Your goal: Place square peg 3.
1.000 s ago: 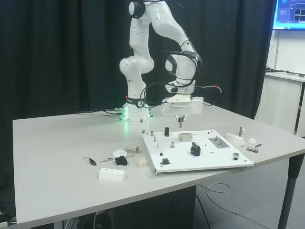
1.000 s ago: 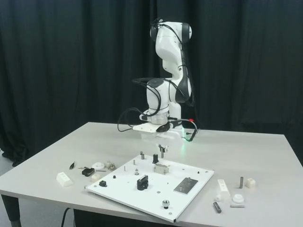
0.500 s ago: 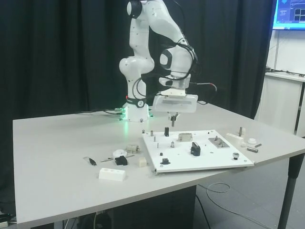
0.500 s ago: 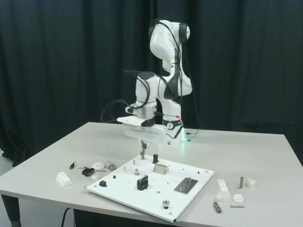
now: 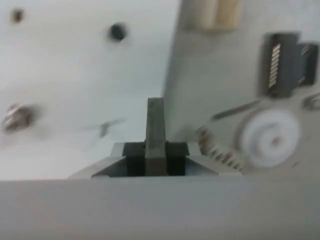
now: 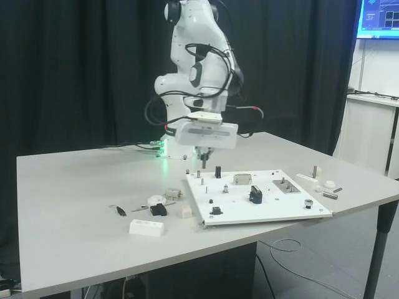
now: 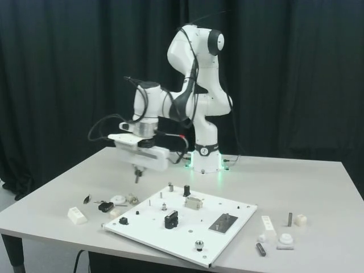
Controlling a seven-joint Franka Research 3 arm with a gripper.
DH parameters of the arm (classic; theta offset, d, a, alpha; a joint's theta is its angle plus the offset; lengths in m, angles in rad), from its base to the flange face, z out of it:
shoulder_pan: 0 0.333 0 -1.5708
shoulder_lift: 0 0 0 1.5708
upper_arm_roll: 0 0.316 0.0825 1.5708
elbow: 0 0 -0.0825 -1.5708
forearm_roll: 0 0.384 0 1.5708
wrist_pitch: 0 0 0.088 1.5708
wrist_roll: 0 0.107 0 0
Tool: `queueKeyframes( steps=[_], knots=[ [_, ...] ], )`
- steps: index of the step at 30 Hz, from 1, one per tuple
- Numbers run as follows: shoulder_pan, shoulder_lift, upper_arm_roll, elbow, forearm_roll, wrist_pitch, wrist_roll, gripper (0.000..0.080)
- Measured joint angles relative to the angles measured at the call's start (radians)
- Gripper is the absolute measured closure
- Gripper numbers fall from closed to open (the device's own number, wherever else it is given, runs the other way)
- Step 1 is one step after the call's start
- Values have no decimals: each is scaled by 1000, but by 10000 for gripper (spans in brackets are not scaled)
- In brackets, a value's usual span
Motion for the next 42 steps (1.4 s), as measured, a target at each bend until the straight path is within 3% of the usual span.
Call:
queueKeyframes(
  steps=[4, 10, 21, 30, 36, 42],
  knots=[
    [-37, 52, 0, 40, 27, 27, -55, 727],
    [-80, 141, 1, 106, 103, 50, -160, 727],
    [-158, 318, 23, 236, 230, 60, -316, 727],
    [-231, 407, 73, 316, 245, 27, -342, 727],
    [-266, 433, 98, 350, 245, -9, -356, 727],
    [-279, 448, 101, 374, 245, -39, -374, 727]
  ],
)
